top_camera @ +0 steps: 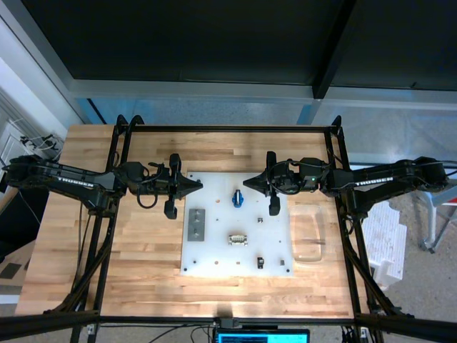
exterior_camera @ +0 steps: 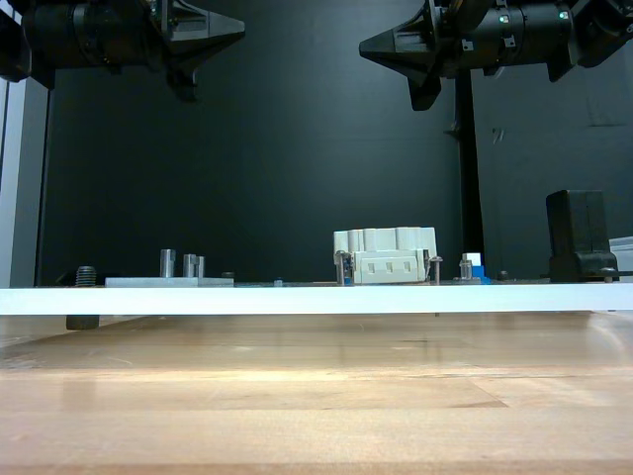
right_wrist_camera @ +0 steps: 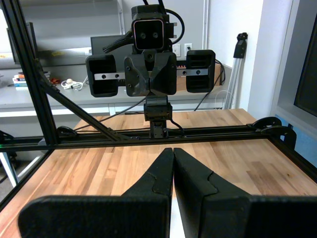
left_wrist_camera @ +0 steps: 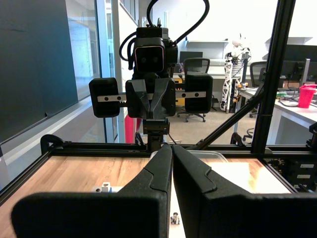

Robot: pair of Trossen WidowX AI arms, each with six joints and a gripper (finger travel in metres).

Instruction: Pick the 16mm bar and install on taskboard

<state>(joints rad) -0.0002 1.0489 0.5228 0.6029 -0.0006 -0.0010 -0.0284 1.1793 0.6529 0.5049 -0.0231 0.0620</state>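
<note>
- Left gripper: its two black fingers are pressed flat together, gripping nothing. It points level toward the middle of the table, with its tip over the far left edge of the taskboard.
- Right gripper: it faces the left one tip to tip, and its fingers are likewise closed on nothing. It hangs over the far part of the board, just beyond the blue knob.
- Both arms reach inward from opposite edges of the wooden table, stretched out nearly straight and level. The low view shows both grippers well above the board, and a clear gap separates the two tips.
- The 16mm bar appears as a tiny grey peg on the white board, to the right of the blue knob and nearer the camera. It lies below the right gripper and well apart from its fingers. It is too small to tell whether it stands upright or lies flat.
- The board lies flat at mid-table. It carries a grey metal block on its left side, a beige connector near the centre and a small black block toward the near edge.
- A clear tray sits on the wood just beside the board's right edge.
</note>
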